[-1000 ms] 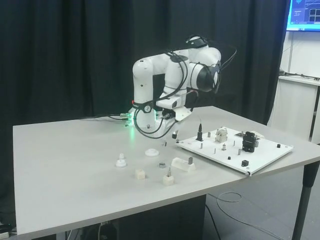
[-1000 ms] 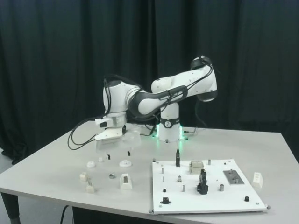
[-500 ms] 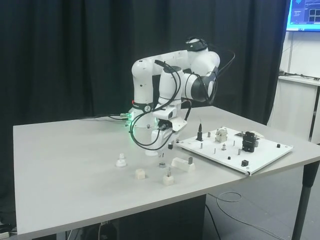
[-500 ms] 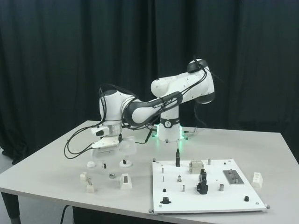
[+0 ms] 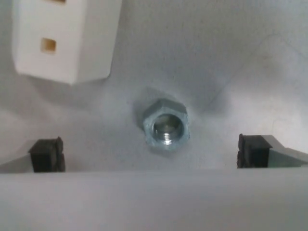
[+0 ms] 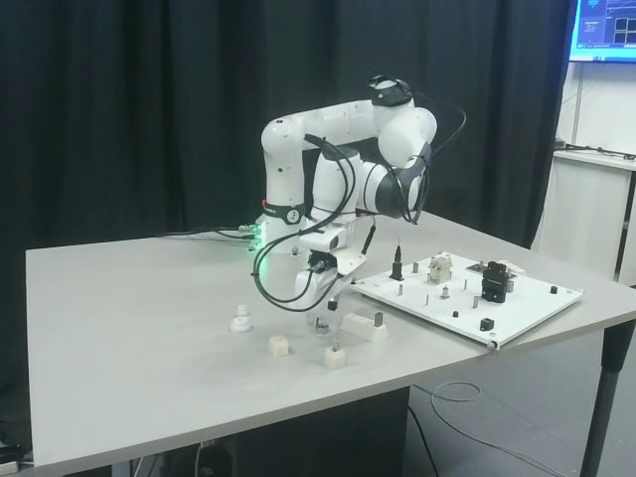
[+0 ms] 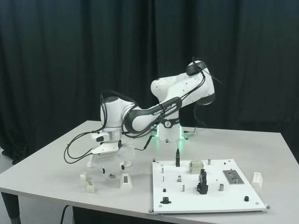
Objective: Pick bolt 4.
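While the white arm (image 7: 140,114) bends low over the grey counter (image 6: 129,318), the claw (image 5: 149,154) hangs released just above bolt 4 (image 5: 165,126), both black fingertips (image 5: 46,155) spread wide, one on each side and not touching it. Bolt 4 shows in the wrist view as a hex metal piece with a threaded hole, lying on the bare counter between the fingertips. In the second room view it sits under the claw (image 7: 112,166) at (image 7: 111,176). White block (image 5: 67,38) with a square hole lies near the bolt, apart from it. White board (image 7: 205,186) with small fixtures rests on the counter well apart, beside the arm's base.
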Controlling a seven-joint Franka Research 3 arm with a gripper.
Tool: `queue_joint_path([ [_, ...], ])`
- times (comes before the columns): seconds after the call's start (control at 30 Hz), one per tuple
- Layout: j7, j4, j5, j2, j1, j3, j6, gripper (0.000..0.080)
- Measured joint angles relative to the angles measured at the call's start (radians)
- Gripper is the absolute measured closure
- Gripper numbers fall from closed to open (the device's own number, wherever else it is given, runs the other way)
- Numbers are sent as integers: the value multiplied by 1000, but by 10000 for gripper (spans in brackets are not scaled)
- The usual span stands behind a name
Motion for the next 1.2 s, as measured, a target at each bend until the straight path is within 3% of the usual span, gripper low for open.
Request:
queue_joint_path([
  [0.43,-34,-28,58,0,2,32,52,3],
  [1.2,-62,-30,99,0,2,56,95,3],
])
